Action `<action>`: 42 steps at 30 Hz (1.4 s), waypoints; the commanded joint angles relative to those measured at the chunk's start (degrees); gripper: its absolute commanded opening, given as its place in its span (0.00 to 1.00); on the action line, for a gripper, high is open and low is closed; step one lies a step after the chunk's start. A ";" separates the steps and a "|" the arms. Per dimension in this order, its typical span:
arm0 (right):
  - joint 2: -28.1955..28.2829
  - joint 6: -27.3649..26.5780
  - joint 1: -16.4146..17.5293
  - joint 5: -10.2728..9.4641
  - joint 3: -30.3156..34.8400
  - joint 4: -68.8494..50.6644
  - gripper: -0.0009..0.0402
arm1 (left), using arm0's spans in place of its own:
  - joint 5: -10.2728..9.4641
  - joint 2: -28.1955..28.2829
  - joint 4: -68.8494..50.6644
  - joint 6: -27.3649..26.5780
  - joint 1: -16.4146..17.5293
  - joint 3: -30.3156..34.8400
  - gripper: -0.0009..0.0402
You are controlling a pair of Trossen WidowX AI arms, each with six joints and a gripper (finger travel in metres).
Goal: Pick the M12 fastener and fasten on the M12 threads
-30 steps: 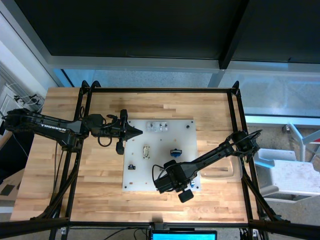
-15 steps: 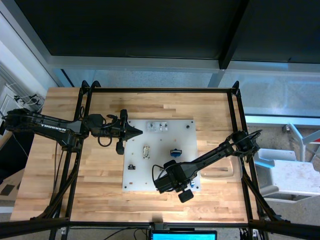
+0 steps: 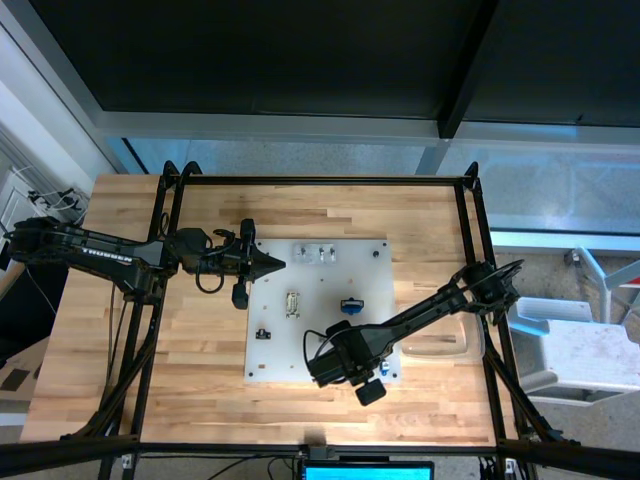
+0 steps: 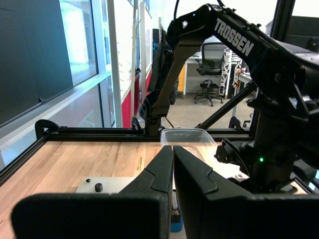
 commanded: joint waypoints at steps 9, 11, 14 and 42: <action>-4.09 0.26 0.22 -0.04 0.09 -0.74 0.39 | 0.00 0.02 0.00 0.02 0.00 0.00 0.02; -5.42 -0.59 0.24 -0.17 0.09 -0.81 0.40 | 0.00 0.02 0.00 0.02 0.02 0.00 0.02; -7.45 -5.09 0.22 -0.07 0.09 -1.14 0.39 | 0.00 0.02 0.00 0.02 0.02 0.00 0.02; -10.93 -96.37 -0.52 9.01 0.09 -8.55 0.39 | 0.00 0.02 0.00 0.02 0.02 0.00 0.02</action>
